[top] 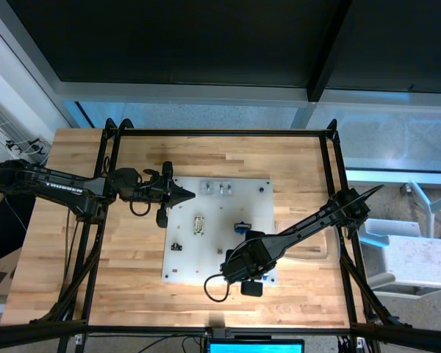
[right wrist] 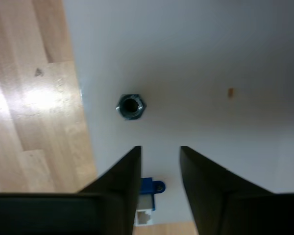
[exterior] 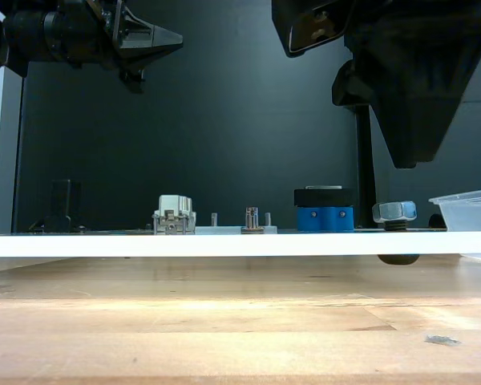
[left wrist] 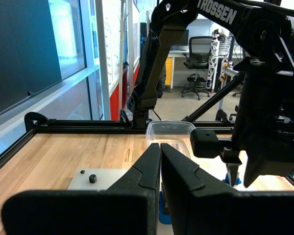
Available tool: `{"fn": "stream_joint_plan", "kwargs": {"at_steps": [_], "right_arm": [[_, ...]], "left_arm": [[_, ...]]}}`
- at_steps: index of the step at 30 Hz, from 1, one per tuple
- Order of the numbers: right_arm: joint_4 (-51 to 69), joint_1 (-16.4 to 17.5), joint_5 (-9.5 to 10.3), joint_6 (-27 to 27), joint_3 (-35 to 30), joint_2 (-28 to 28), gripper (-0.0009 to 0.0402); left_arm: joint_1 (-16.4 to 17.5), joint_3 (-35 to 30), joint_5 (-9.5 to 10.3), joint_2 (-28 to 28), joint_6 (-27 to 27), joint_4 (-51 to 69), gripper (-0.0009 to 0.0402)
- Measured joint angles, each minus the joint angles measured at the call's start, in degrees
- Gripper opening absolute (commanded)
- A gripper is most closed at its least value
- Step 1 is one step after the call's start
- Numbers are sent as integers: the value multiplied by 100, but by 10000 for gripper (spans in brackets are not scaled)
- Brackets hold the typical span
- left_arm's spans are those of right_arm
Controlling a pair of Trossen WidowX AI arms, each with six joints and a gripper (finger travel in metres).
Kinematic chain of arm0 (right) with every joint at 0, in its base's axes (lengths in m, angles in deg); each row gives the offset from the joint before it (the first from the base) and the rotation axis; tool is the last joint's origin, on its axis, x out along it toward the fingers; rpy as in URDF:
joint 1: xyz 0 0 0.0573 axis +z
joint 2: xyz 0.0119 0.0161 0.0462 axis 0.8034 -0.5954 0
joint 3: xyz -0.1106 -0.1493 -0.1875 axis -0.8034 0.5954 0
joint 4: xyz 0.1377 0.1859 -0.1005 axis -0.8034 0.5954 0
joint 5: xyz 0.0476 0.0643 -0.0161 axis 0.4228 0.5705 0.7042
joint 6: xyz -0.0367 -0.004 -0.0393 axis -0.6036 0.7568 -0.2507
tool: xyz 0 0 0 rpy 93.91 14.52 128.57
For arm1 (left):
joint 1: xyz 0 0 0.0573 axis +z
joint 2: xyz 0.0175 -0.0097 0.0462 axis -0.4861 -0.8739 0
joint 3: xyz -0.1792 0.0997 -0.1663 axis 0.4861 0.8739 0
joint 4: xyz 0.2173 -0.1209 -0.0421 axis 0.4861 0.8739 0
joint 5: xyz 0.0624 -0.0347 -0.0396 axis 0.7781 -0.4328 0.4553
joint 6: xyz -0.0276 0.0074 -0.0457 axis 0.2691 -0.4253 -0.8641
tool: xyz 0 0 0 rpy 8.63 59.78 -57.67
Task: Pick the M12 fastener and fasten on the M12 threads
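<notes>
Right gripper (top: 246, 278), high view: hangs over the board's (top: 220, 220) near right edge, while the left gripper (top: 184, 195) hovers above its far left edge. Low view: nut (exterior: 394, 212) sits on its stud (exterior: 395, 226), ribs showing beneath, just beside the tray (exterior: 469, 207), with the right gripper above and clear of it. Wrist views: left fingers (left wrist: 147, 166) pressed together, empty; right fingers (right wrist: 122, 171) apart, nothing between them, nut on the board just beyond their tips.
</notes>
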Motion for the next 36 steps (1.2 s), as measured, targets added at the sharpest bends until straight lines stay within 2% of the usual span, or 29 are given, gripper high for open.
{"fn": "stream_joint_plan", "kwargs": {"at_steps": [1,4,8,13,36], "right_arm": [[-15,0,-4,-2,4,0,-4],[-240,26,-31,-153,9,0,9],[-490,68,-293,-254,11,-2,1],[-599,107,-437,-249,188,-7,-1],[-1193,181,-461,-225,719,-7,0]], "left_arm": [[0,2,-2,0,0,0,0],[0,0,0,-2,0,2,0],[0,0,0,-2,2,0,0],[0,0,-2,-2,2,0,0],[0,2,0,0,2,-2,0]]}}
